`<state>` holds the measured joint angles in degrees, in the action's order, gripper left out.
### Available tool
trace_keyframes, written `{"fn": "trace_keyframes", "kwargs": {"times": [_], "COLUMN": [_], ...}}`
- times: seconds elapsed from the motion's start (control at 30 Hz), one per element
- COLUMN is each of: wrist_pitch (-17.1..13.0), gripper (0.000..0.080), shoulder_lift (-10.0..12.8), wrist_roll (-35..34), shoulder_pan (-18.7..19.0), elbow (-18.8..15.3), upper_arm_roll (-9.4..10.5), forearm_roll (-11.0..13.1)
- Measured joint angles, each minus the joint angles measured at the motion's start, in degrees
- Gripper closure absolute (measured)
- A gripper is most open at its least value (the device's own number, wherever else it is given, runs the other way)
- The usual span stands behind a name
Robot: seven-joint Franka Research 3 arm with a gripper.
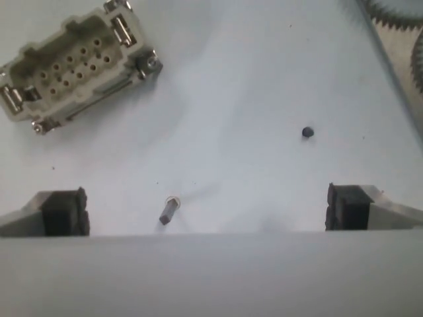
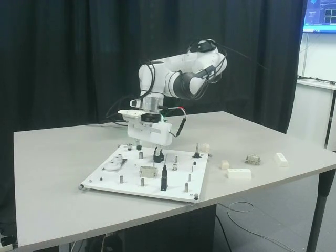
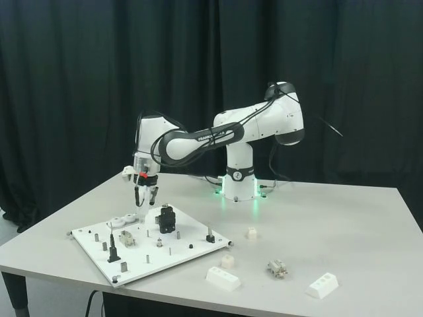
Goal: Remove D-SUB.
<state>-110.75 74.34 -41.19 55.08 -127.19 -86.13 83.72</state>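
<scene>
Black curtains hang behind the grey table (image 2: 63, 157) in the first room view, where the white arm (image 2: 178, 73) reaches over a white board (image 2: 105, 181) and holds its fingers (image 2: 140, 143) above the board's far side. From the second room view the fingers (image 3: 145, 195) hover over the same board (image 3: 86, 241). Seen from the wrist, the fingers (image 1: 205, 210) stand wide open on nothing, and the grey multi-pin connector (image 1: 76, 66) lies on the board well apart from both pads (image 1: 65, 211), outside the gap between them.
</scene>
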Motion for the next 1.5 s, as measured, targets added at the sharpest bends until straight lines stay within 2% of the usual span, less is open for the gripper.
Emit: {"fn": "trace_keyframes", "kwargs": {"times": [0.5,0.77,1.17,1.5], "wrist_pitch": [0.1,0.59,1.69,5.35], "gripper": [0.0003,0.0003,0.0003,0.0003], "shoulder_lift": [0.0,0.0,-0.11,-0.42], "wrist_roll": [5.81,16.49,30.1,35.38], "shoulder_pan": [-0.8,-0.81,-1.11,-2.76], "elbow": [-0.08,0.02,0.25,2.22], "upper_arm_roll": [-0.62,-1.11,-3.89,-6.82], "forearm_roll": [-0.23,-1.73,-5.48,-6.94]}}
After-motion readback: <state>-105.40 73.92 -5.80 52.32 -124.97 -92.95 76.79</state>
